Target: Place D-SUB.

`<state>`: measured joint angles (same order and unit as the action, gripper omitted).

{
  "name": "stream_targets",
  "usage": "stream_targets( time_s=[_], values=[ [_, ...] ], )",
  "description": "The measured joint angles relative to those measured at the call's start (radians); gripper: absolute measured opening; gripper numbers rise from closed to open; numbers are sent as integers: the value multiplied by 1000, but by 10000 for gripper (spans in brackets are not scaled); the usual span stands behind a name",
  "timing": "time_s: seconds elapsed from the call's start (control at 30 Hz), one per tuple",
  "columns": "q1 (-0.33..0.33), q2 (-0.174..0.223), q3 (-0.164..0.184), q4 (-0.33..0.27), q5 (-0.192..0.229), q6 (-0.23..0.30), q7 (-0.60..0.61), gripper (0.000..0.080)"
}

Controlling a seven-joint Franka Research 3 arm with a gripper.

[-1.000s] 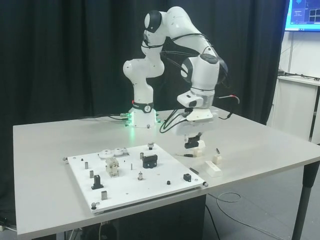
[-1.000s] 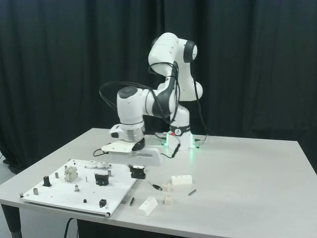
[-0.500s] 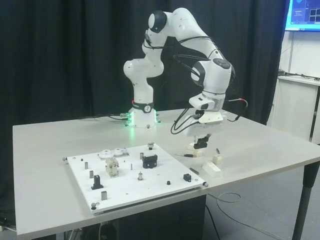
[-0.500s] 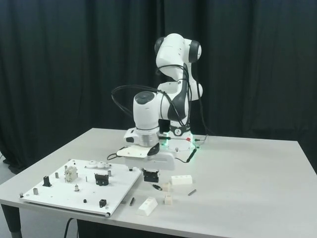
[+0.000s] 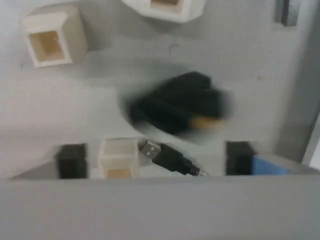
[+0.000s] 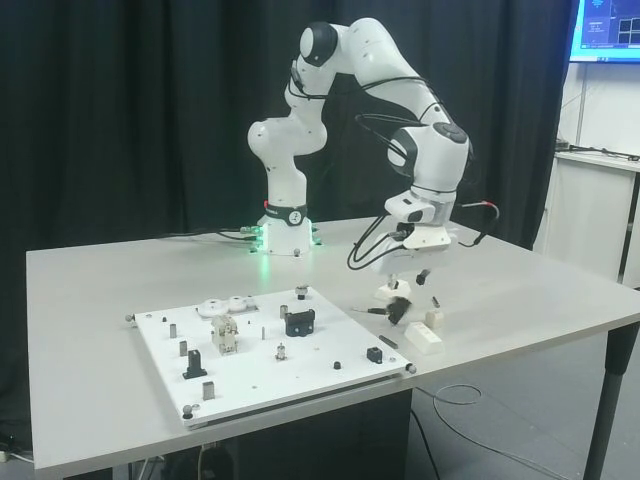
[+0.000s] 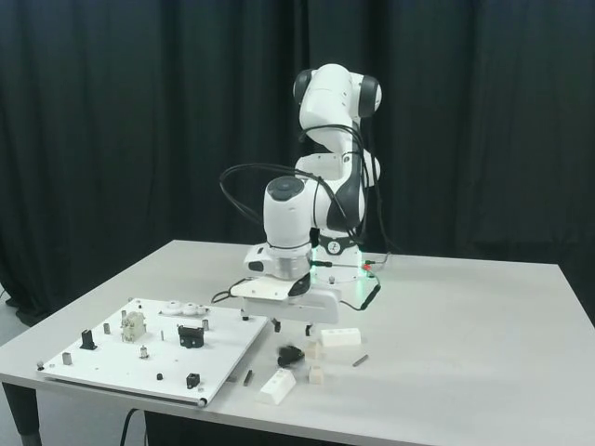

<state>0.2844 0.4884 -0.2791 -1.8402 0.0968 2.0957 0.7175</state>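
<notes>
D-SUB connector (image 5: 177, 106): black, blurred below the wrist; likely light, rigid, smooth-shelled
Hold: across its long flat sides
Gripper (image 6: 404, 297): fingers spread, nothing between them

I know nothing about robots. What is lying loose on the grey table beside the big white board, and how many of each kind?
White plastic blocks: 4
Short black pins: 2
Black D-SUB connector: 1
Black USB plug with metal tip: 1
Total: 8
</notes>
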Motion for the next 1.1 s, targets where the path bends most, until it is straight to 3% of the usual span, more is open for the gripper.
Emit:
stream_targets(
  time_s=[0.17,0.2,0.37,0.4,0.57,1.1],
  values=[
    [2,-1,5,-7,-5,5,7,382],
    [2,-1,6,-8,-7,7,8,737],
    [2,-2,11,-16,-14,17,16,737],
    [2,-3,12,-17,-15,18,17,784],
    [2,-3,16,-18,-22,21,23,797],
    [2,-4,24,-18,-34,24,41,800]
  ],
)
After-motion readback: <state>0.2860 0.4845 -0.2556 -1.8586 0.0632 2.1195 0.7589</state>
